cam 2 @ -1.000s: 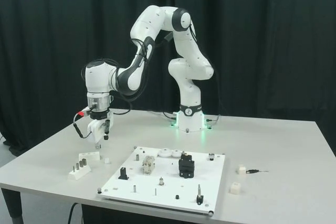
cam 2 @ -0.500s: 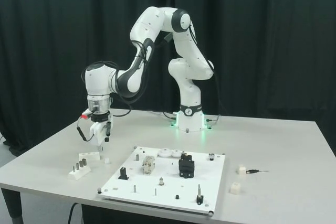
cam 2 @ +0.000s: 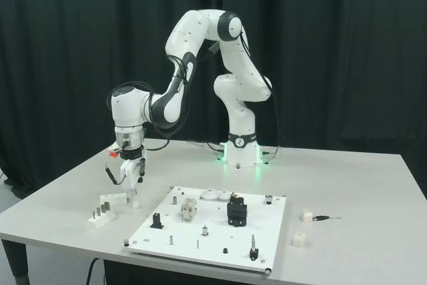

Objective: Pick small gear.

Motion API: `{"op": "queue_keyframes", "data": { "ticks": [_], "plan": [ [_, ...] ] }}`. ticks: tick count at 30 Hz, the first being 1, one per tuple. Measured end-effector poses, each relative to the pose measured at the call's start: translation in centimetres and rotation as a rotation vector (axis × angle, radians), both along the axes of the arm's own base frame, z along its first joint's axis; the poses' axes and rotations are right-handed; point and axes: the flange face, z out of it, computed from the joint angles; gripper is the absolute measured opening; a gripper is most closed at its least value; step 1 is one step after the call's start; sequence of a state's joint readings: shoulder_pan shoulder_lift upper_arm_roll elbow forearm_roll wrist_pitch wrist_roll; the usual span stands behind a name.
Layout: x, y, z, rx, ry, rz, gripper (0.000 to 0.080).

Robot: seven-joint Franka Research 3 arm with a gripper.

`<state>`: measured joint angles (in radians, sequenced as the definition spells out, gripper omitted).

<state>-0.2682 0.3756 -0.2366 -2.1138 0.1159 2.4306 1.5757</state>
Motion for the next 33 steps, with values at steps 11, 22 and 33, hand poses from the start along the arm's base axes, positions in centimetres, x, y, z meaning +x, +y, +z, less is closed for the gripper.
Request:
{"op": "queue_keyframes", "data": {
  "ticks": [11, 22, 33],
  "plan": [
    [-1.1, 0.1, -1.3, -0.019, -0.056, 0.004, 0.0800],
    [-1.8, 0.4, -2.2, -0.046, -0.092, 0.020, 0.0800],
    [-1.5, 0.9, -3.0, -0.063, -0.108, 0.033, 0.0800]
  ]
}}
